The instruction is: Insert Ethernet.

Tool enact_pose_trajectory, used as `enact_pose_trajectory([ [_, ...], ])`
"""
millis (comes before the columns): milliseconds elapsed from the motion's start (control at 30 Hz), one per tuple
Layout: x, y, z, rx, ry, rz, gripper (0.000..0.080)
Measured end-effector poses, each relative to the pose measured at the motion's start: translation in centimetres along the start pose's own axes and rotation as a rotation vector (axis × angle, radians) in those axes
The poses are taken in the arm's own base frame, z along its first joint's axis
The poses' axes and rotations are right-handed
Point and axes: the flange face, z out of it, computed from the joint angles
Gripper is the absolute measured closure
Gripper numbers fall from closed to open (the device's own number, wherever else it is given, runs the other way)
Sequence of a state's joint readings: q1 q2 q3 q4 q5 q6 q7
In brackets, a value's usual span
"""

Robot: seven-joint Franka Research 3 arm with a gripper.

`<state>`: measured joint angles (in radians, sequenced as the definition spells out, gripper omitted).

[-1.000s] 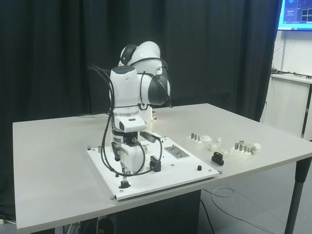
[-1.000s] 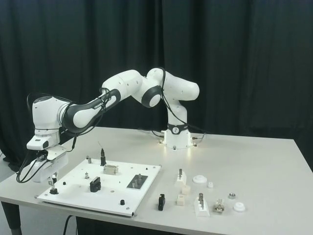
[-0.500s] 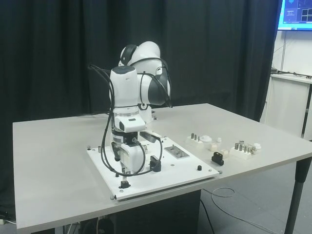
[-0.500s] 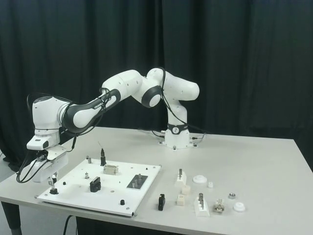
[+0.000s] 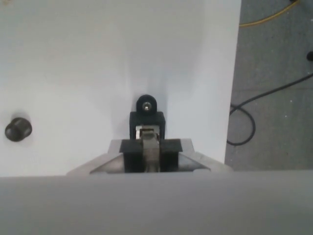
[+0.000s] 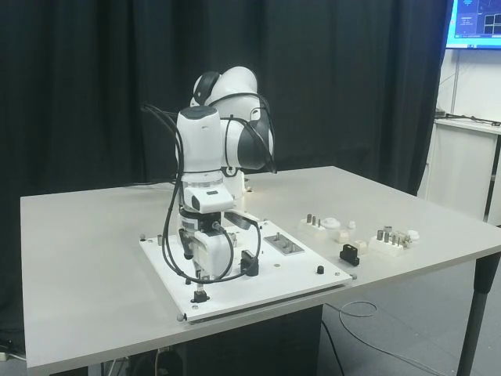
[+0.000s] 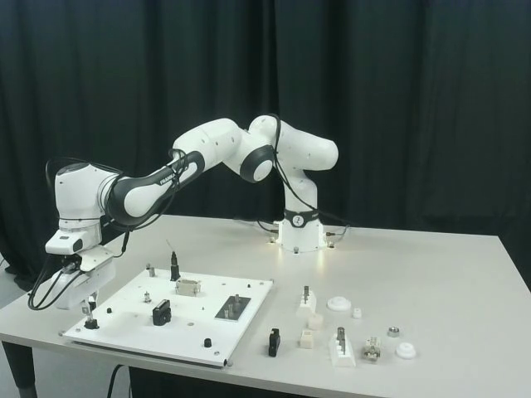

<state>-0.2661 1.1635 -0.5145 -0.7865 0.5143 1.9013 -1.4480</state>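
My gripper [image 5: 149, 152] is shut on the Ethernet plug [image 5: 148, 141], a small pale connector held upright between the black pads. Directly beneath it stands the black Ethernet socket [image 5: 146, 116], and the plug's tip sits at its opening. The socket stands on the white board [image 5: 98, 58], close to the board's edge. In the first room view the gripper [image 6: 199, 283] hangs low over the socket [image 6: 199, 297] at the board's near corner. The second room view shows the gripper [image 7: 87, 308] above the socket [image 7: 91, 322] at the board's left end.
A black knob [image 5: 18, 129] stands on the board near the socket. The board [image 6: 266, 276] also carries a black block [image 6: 250, 262] and a grey metal plate [image 6: 283, 245]. Loose white and black parts [image 6: 350, 252] lie on the grey table to the right. Cables [image 5: 244, 122] lie on the floor.
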Motion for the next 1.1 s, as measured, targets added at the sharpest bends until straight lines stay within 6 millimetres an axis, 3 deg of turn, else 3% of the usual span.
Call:
enact_pose_trajectory([
  [1100,0.02,-0.06,0.28,0.006,0.004,-0.010,0.0739],
])
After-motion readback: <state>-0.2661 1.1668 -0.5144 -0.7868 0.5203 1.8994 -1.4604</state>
